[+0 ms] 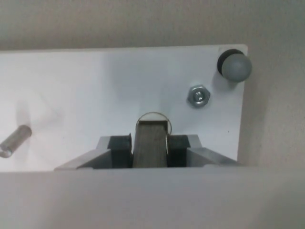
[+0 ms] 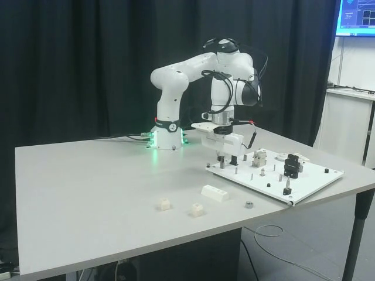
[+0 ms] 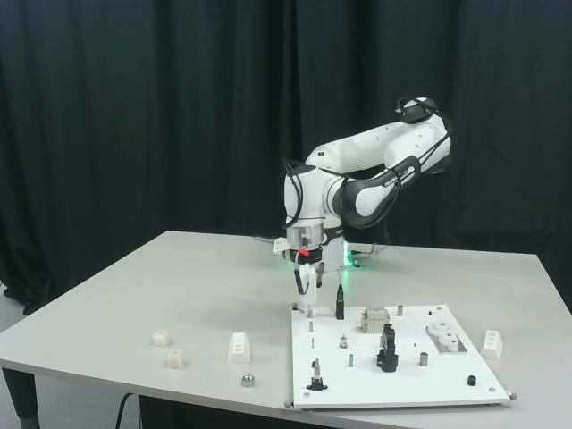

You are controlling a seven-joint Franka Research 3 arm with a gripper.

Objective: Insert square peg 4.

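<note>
The grey table (image 2: 88, 181) carries a white board (image 3: 393, 380) before black curtains (image 3: 134, 107). The gripper (image 1: 150, 143), clenched on the square peg (image 1: 150, 148), stands near the board's corner.

You've got a white arm (image 2: 193, 67) with green lights at its base (image 2: 153, 140), a white board (image 3: 393, 362), grey table (image 2: 88, 187), black curtain (image 3: 134, 116).
</note>
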